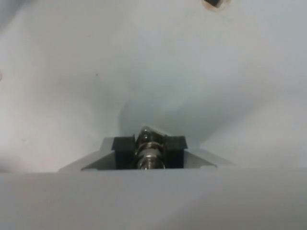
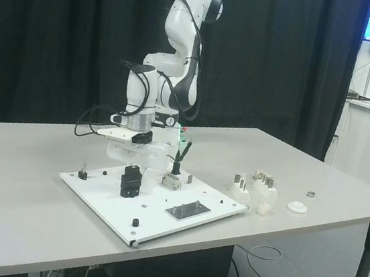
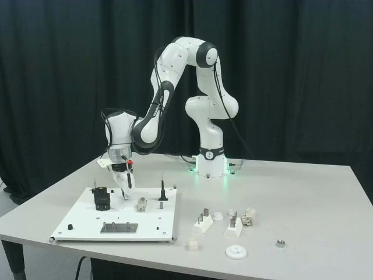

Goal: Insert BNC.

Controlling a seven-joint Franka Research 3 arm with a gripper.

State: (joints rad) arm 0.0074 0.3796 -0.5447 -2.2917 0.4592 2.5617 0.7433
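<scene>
In the wrist view a metal BNC connector (image 1: 149,149) stands between my gripper's (image 1: 150,155) black pads (image 1: 123,152), which are shut on it, with bare white board (image 1: 153,72) below. In the room views my gripper (image 3: 125,193) hangs low over the white board (image 3: 76,223), between a black block (image 3: 101,198) and a small grey fixture (image 3: 141,204). From the first room view the gripper (image 2: 137,161) sits just behind the black block (image 2: 130,180). I cannot tell whether the connector touches the board.
On the board (image 2: 161,225) stand a black upright post (image 2: 176,164), the grey fixture (image 2: 173,181), a grey metal plate (image 2: 188,211) and small black knobs. Beside the board on the table lie white peg holders (image 2: 260,188), a white gear (image 2: 295,207) and a small nut (image 2: 311,193).
</scene>
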